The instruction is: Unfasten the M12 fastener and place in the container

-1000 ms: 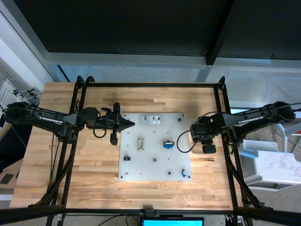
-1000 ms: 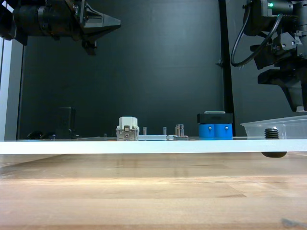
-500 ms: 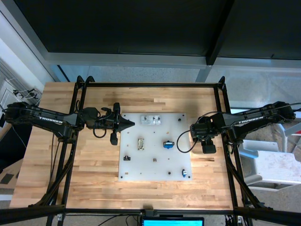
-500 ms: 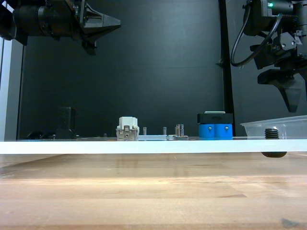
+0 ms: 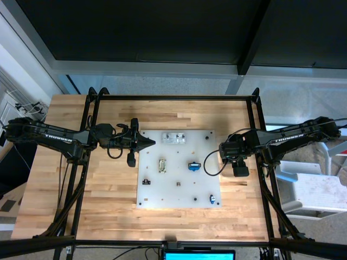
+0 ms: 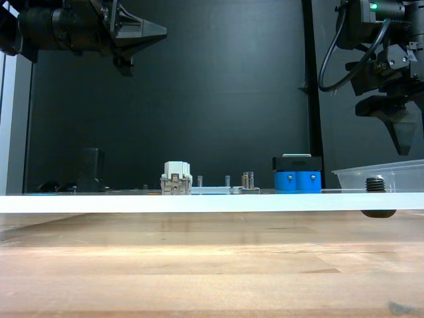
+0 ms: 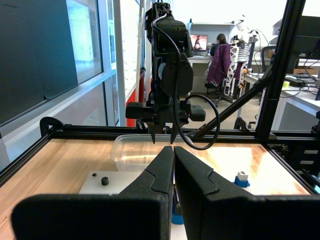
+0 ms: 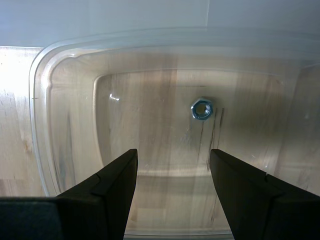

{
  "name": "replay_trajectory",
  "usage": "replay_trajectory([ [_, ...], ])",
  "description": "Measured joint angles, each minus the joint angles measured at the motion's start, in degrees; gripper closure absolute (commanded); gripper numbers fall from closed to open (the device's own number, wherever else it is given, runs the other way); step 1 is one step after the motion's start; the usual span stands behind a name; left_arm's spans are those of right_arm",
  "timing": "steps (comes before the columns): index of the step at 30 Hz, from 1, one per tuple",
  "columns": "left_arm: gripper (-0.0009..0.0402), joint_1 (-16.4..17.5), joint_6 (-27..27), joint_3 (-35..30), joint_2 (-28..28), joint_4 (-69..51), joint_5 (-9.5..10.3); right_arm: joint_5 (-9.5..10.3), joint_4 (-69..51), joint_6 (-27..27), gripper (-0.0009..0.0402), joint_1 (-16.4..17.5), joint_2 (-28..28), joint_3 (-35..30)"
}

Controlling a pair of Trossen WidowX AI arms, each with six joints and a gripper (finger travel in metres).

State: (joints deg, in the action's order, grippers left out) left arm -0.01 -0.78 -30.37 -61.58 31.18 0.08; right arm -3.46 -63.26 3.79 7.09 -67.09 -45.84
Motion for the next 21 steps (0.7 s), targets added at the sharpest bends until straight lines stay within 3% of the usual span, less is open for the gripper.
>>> replay_trajectory([
  [21,0.0393,0.0,0.0,0.0,0.0,0.0,-0.02,0.02,0.7,0.2,0.0192,0.0,0.0,0.0],
])
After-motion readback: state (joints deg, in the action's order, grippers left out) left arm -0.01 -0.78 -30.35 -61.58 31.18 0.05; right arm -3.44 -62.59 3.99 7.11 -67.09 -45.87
